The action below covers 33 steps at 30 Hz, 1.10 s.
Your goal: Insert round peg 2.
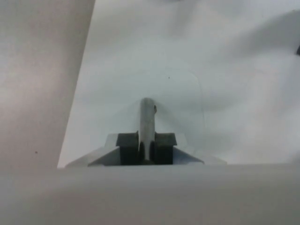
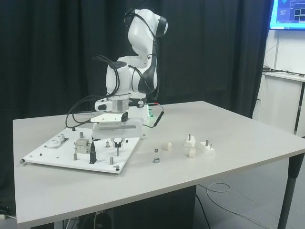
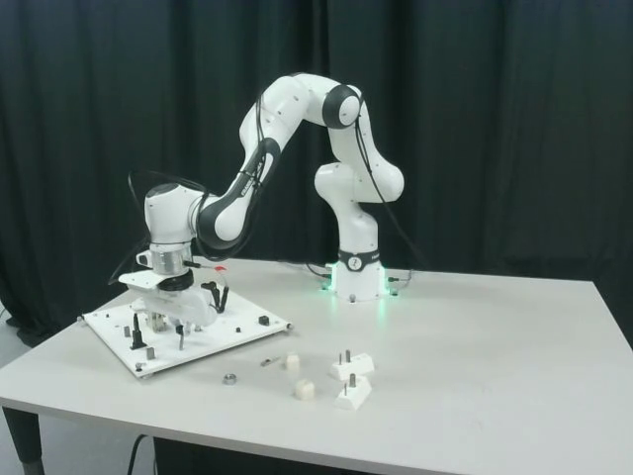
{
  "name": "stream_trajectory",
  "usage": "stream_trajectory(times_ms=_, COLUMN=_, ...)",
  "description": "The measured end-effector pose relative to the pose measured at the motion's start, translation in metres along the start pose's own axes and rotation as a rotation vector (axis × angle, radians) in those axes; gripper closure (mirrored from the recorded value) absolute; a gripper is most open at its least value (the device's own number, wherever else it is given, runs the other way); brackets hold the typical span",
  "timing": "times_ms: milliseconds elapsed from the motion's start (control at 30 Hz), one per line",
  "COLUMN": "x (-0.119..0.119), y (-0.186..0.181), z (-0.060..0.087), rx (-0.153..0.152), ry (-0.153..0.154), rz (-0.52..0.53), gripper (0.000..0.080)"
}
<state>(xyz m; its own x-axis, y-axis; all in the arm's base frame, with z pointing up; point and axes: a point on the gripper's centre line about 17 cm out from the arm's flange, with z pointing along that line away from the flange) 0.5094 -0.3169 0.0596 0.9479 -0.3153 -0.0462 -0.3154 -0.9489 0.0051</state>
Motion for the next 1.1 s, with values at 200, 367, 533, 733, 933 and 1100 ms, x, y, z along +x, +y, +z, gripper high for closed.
stream_trajectory(times_ms=200, x=-0.0021, y=0.0007, z=0.0007, rx=0.001, ry=-0.002, rz=0.002, gripper=0.0735)
stream_trajectory(times_ms=367, x=-0.0028, y=0.0013, z=0.0010, rx=0.000, ry=-0.003, rz=0.003, gripper=0.0735)
stream_trajectory(times_ms=533, x=-0.0035, y=0.0019, z=0.0012, rx=0.000, ry=-0.004, rz=0.004, gripper=0.0735)
stream_trajectory(times_ms=733, x=-0.0037, y=0.0020, z=0.0011, rx=0.000, ry=-0.004, rz=0.003, gripper=0.0735)
stream_trajectory(times_ms=933, x=-0.0039, y=0.0019, z=0.0012, rx=-0.001, ry=-0.005, rz=0.003, gripper=0.0735)
stream_trajectory(times_ms=1100, x=-0.0050, y=0.0019, z=0.0016, rx=0.000, ry=-0.008, rz=0.003, gripper=0.0735)
